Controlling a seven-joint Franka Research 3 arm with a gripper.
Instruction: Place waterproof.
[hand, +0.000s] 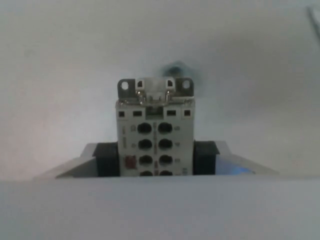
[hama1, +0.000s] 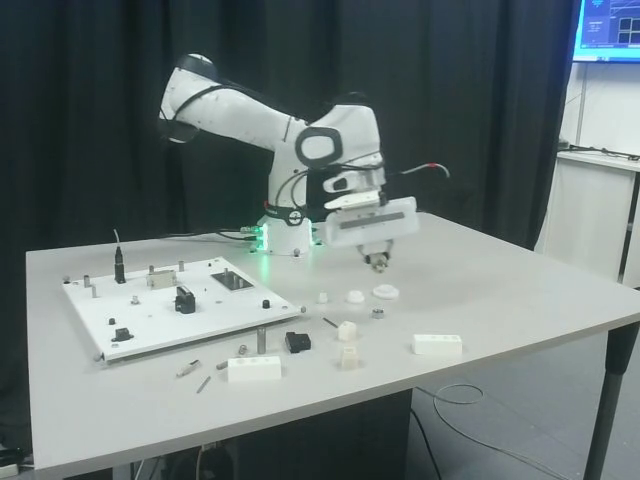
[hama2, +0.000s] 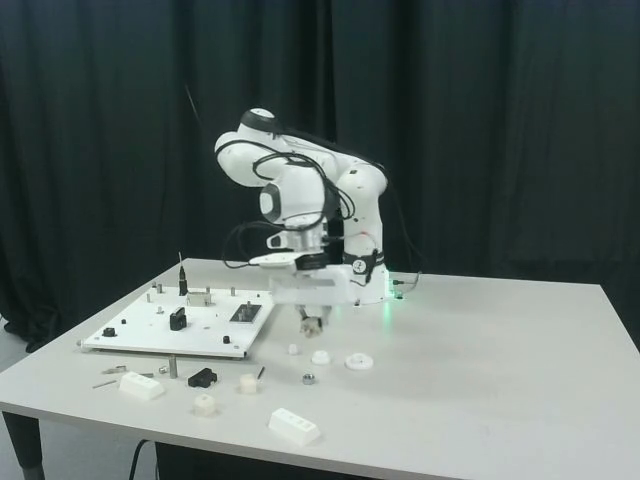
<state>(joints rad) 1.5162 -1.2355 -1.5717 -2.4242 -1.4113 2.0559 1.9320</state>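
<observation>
Claw (hand: 155, 172) closed on a white connector (hand: 155, 131), held above the grey desk (hama1: 500, 290), right of the white board (hama1: 170, 305), over small loose parts

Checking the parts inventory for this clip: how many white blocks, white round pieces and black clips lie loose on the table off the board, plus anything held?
White blocks: 2
White round pieces: 5
Black clips: 1
Connector held in gripper: 1
Total: 9
</observation>
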